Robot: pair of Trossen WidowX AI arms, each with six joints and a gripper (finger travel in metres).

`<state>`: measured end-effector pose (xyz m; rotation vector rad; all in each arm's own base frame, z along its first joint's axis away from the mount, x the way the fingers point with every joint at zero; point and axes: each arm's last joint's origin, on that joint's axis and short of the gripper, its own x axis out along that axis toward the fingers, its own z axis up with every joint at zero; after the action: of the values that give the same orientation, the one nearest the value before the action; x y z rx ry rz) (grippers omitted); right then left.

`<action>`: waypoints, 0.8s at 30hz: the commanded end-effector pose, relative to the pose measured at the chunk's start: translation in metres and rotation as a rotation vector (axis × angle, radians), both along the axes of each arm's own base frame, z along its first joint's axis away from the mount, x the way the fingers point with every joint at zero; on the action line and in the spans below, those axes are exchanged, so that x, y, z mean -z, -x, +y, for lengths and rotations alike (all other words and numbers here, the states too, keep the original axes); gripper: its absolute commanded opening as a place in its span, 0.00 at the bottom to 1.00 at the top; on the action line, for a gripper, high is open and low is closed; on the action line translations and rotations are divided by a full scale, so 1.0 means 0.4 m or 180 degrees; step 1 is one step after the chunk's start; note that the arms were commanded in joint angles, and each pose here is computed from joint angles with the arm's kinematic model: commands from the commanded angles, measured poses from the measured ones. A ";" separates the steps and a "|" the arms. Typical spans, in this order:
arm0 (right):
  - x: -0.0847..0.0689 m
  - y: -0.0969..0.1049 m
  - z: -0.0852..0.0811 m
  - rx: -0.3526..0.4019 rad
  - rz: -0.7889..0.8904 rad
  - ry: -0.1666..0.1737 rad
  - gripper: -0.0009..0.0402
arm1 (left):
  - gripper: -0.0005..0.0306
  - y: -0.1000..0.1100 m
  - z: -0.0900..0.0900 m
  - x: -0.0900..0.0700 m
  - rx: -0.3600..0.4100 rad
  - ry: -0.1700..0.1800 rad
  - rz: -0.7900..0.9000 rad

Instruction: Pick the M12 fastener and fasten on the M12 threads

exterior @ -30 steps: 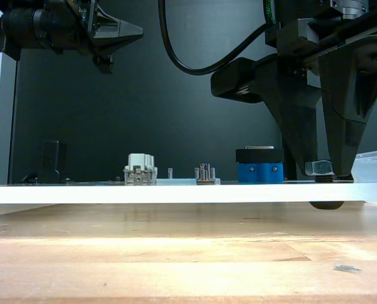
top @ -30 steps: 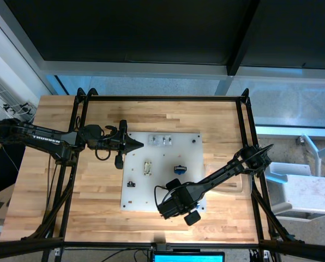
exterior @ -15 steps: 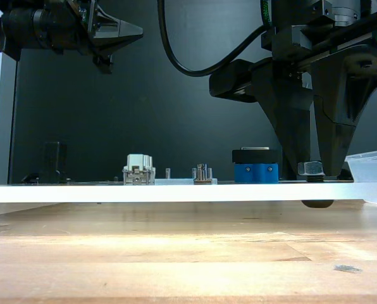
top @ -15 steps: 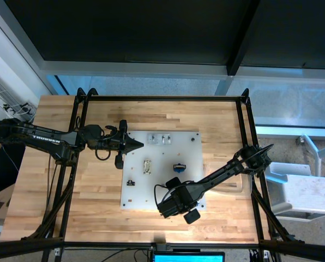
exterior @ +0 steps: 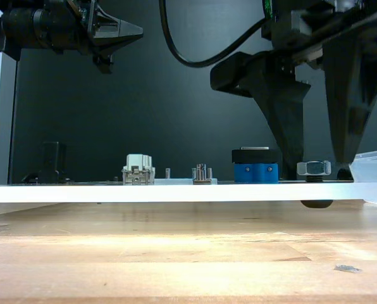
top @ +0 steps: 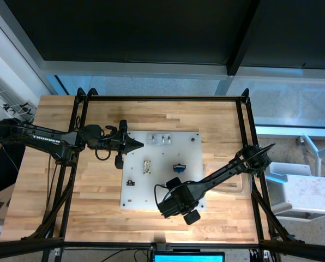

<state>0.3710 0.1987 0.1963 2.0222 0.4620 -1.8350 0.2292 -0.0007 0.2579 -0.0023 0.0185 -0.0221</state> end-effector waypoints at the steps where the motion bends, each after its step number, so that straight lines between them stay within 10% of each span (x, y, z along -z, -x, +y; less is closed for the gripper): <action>1: -0.023 0.006 -0.001 -0.0010 -0.0049 -0.0039 0.42 | 0.02 0.000 0.000 0.000 0.0000 -0.0001 -0.0001; 6: -0.072 0.019 -0.007 -0.0122 -0.0191 -0.0102 0.42 | 0.02 0.000 0.000 0.000 -0.0001 -0.0001 -0.0001; 16: -0.124 0.046 -0.023 -0.1838 -0.0223 0.0135 0.42 | 0.02 0.000 0.000 0.000 0.0000 -0.0001 -0.0001; 24: -0.123 0.048 -0.027 -0.2429 -0.0166 0.0224 0.42 | 0.02 0.000 0.000 0.000 -0.0001 -0.0001 -0.0001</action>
<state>0.3524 0.1878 0.2461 1.5645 0.9482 -1.3183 0.2292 -0.0007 0.2579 -0.0023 0.0185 -0.0217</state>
